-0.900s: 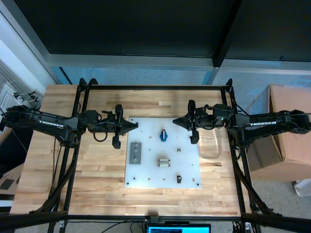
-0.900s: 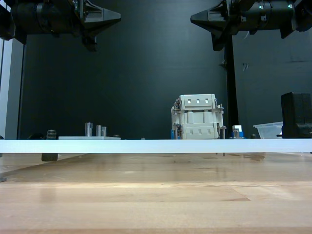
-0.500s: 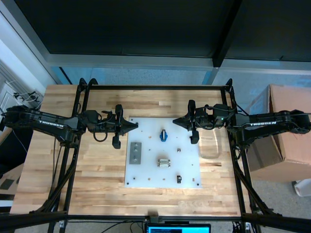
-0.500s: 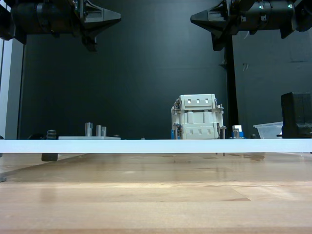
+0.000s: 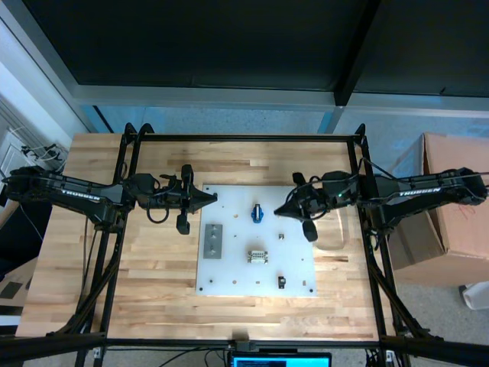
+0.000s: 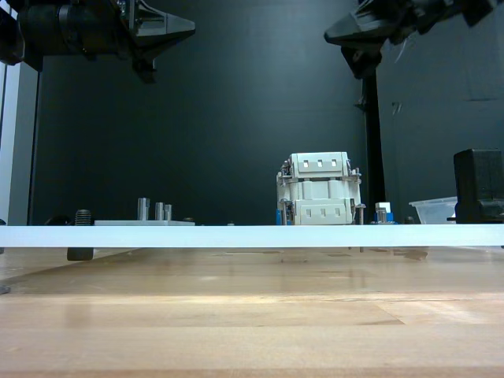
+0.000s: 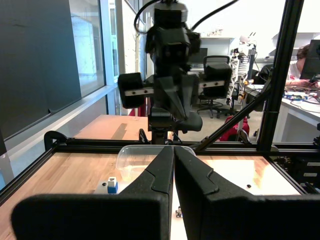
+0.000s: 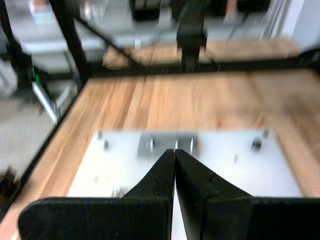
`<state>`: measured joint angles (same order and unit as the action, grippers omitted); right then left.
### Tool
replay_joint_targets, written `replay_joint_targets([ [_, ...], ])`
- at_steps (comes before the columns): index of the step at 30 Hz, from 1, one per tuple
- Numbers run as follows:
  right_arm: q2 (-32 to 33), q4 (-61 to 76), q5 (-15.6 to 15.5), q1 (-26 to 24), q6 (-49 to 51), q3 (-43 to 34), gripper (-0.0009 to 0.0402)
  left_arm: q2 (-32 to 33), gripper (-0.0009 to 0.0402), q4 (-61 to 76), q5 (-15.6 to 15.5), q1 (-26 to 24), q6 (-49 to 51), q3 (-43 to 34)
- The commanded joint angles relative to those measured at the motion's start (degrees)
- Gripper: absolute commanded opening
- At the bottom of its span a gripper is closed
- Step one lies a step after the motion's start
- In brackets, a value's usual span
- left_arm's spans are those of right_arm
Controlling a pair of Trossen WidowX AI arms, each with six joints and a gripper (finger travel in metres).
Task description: Remove the HAN10E connector from the taskboard and place in the container
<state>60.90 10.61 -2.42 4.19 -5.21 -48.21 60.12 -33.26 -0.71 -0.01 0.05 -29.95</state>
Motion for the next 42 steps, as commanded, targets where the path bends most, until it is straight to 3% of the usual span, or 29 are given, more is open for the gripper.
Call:
replay_joint_targets([
  [1, 2.56, 10.36, 4.35, 3.17, -0.39, -4.85, 0.0000, 0.00, 0.0000, 0.00, 0.02, 0.02, -0.02, 0.00],
  [14, 16.90, 35.23, 5.66, 9.64, -4.85, -21.49, 0.0000, 0.00, 0.0000, 0.00, 0.02, 0.00, -0.02, 0.00],
  [22, 24.46, 44.24, 5.62, 10.14, -7.08, -29.49, 0.0000, 0.00, 0.0000, 0.00, 0.02, 0.02, -0.02, 0.00],
  [42, 49.48, 63.82, 5.42, 11.41, -12.92, -59.95, 0.0000, 0.00, 0.0000, 0.00, 0.02, 0.00, -0.02, 0.00],
])
